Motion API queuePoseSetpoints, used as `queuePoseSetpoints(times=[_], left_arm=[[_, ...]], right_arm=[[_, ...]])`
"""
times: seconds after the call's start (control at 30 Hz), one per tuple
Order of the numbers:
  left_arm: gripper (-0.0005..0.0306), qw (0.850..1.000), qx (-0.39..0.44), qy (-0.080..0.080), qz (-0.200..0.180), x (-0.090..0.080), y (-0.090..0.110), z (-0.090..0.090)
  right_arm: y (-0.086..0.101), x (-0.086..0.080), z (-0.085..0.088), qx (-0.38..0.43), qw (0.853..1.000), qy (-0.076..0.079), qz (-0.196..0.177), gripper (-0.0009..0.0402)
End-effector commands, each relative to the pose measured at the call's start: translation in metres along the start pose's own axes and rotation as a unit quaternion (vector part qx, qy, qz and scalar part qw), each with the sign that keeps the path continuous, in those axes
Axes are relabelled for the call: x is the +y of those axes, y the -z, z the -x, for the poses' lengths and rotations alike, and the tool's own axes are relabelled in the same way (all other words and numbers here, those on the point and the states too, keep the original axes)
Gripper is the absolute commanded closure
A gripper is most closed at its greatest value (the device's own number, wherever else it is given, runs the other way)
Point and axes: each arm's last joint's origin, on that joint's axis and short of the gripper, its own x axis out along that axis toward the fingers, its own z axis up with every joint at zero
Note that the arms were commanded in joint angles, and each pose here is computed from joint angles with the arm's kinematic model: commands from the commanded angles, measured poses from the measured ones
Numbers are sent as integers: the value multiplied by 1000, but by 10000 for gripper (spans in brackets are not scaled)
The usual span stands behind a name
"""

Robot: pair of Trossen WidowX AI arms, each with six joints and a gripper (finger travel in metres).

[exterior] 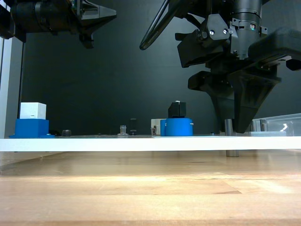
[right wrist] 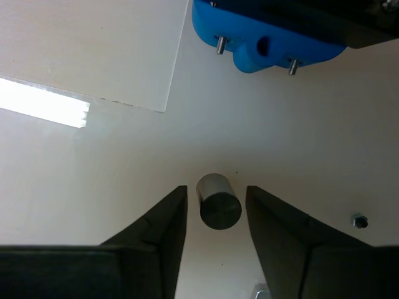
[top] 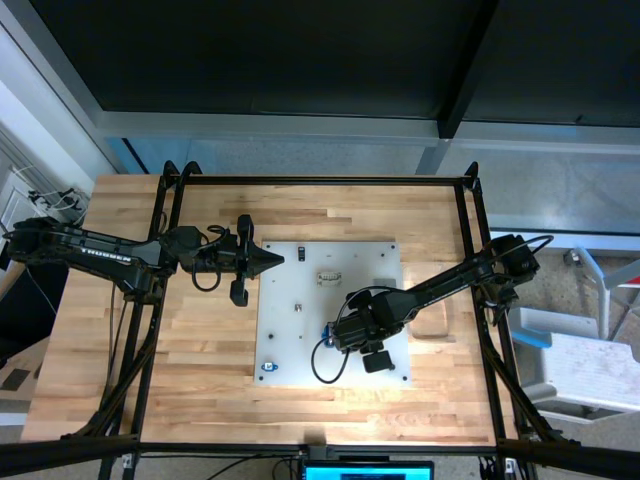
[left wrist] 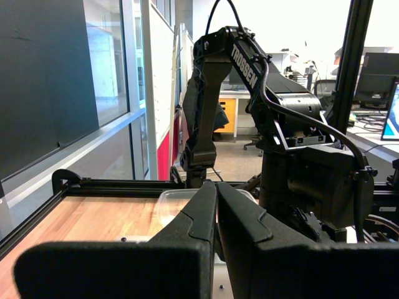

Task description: Pick the 16mm cylinder and place it in the container

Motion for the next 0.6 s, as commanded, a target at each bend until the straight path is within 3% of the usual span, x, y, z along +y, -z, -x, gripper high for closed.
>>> queuePoseSetpoints(times=[0.03,0.33,0.6], left_arm=[[300,1000,0,0,0,0,0,0],[300,1000,0,0,0,0,0,0],[300,1000,0,0,0,0,0,0]], right_arm=[[0,0,0,-1,1000,0,0,303],[0,0,0,-1,1000,-1,0,373],[-1,-1,5,-1,1000,-1,4,389]])
